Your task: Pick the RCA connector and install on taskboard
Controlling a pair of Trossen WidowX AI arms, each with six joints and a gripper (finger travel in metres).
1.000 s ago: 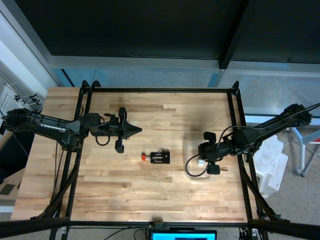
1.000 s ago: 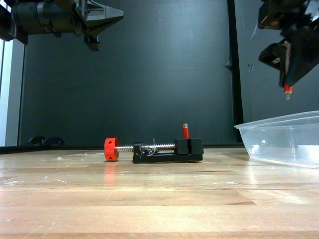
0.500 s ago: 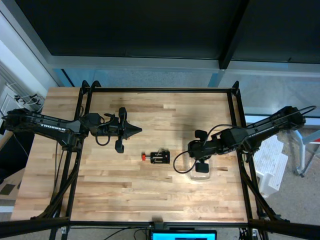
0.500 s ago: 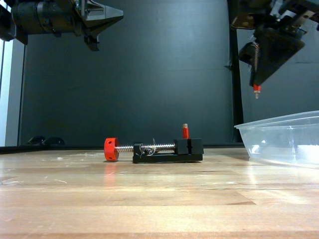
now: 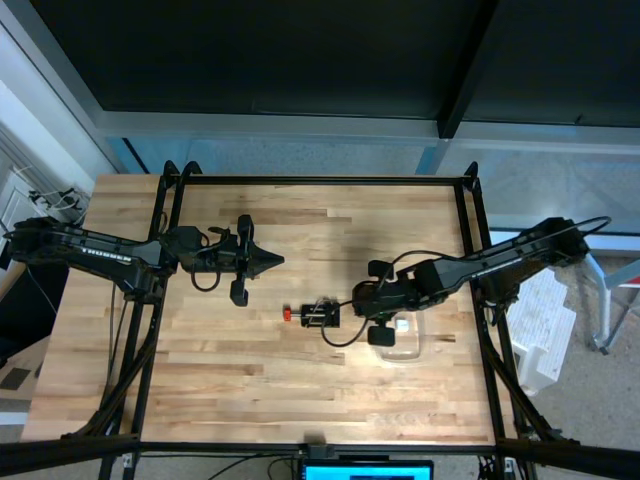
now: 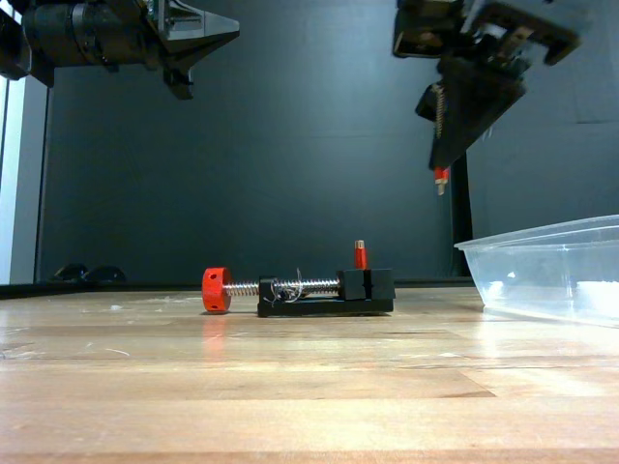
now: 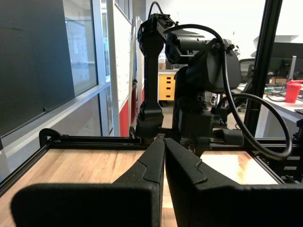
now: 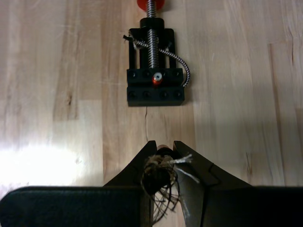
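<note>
- between the clear tray [image 6: 542, 253] and the taskboard [image 6: 324, 288], up in the air, my right gripper [image 6: 442, 166] pinches the rca connector [image 6: 441, 179], red tip down — long axis roughly upright.
- the taskboard's red post [image 6: 360, 254] stands upright, lower and off toward the left arm's side, well apart from the tip.
- my call: shift over the post, then descend.
- left gripper [image 5: 272, 260] hangs parked, fingers pressed together — the right arm is nearer.

The small red-and-silver RCA connector [image 6: 441, 177] hangs tip-down, pinched in the right gripper [image 6: 444, 157], higher than and near the black blocky metal taskboard [image 6: 324, 293], which lies flat, red stub upright. The left gripper [image 5: 272, 261] hovers closed, well apart.
</note>
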